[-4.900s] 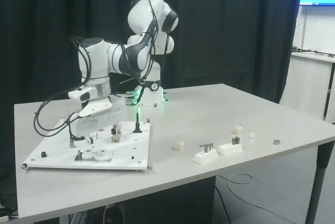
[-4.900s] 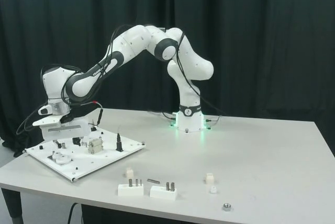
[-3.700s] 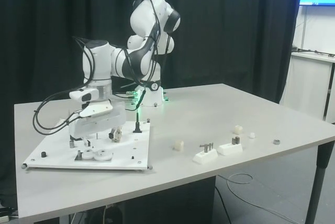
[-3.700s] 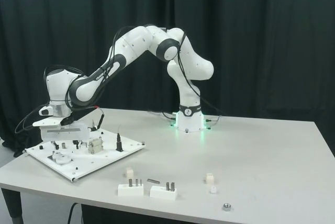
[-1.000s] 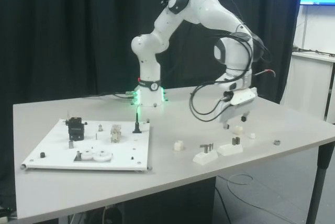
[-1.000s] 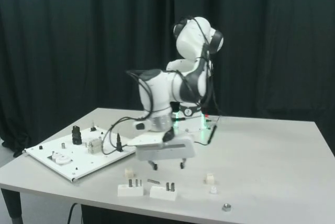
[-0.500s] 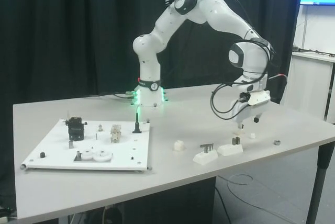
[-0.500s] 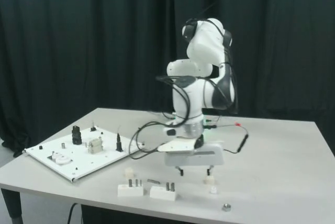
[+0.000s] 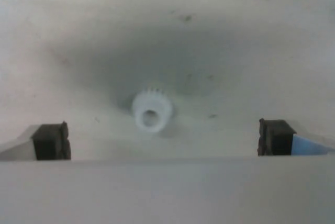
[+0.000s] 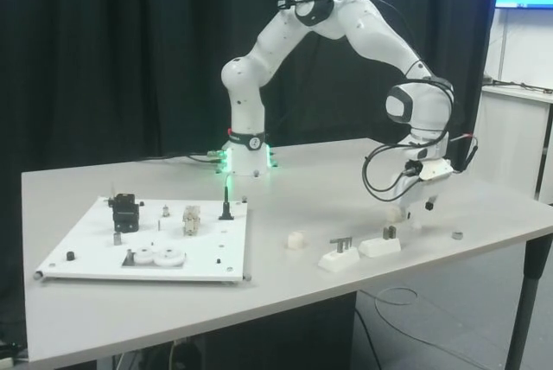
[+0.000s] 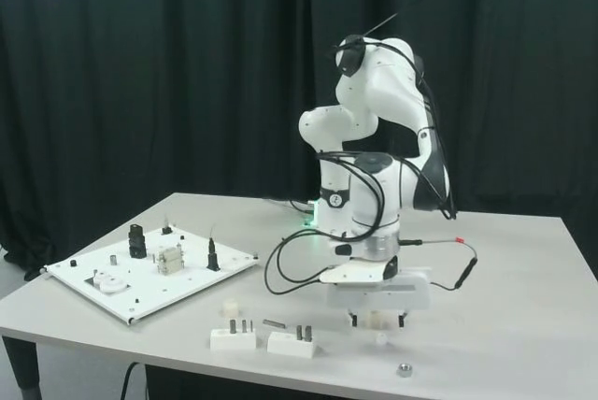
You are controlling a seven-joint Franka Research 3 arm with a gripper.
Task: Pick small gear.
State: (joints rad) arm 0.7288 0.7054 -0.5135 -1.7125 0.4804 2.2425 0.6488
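Wrist view showed the grey table [image 9: 251, 35] beneath the gripper [image 9: 162, 139], whose black fingertips [image 9: 51, 141] stood wide apart. Small gear [image 9: 152, 112], white, lay flat on the table between them, touching neither.

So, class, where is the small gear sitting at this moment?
In the wrist view the small gear lies flat on the grey table, between the two black fingertips of the open gripper and touching neither.
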